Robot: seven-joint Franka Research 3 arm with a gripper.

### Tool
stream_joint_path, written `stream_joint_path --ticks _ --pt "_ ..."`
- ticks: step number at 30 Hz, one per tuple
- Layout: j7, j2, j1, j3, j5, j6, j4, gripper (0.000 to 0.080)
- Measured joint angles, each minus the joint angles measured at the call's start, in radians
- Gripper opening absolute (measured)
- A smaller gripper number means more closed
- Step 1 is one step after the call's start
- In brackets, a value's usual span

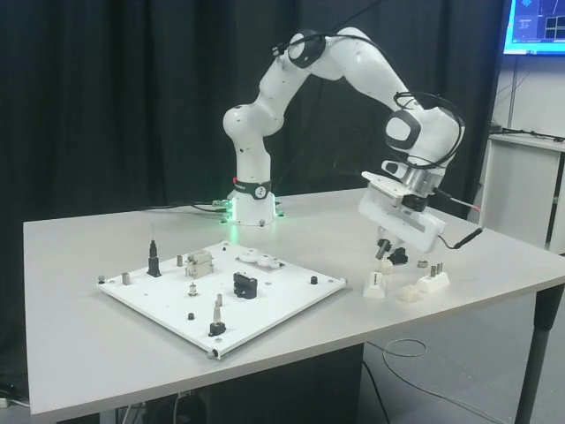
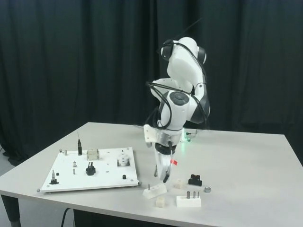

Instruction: Insert round peg 4.

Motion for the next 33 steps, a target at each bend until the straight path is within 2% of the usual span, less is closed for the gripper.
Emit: stream_joint_path --ticks 5,10,13,16,19,25,33 --pt "-0.014 -0.049 -0.095 0.096 -0.091 0.008 -0.043 0.0153" --pt "-0.019 -0.103 -0.219 0.220 -0.173 0.039 -0.099 0.0153" --pt "-0.031 -0.131 -0.284 0.282 -0.194 0.067 -0.134 0.0153" --pt "-0.048 -0.155 -0.333 0.322 -0.201 0.098 -0.169 0.0153" --pt "-0.061 -0.176 -0.355 0.333 -0.201 0.120 -0.200 0.0153" --pt "-0.092 -0.216 -0.369 0.331 -0.207 0.133 -0.250 0.0153" --pt "-0.112 -0.275 -0.391 0.327 -0.264 0.140 -0.325 0.0153"
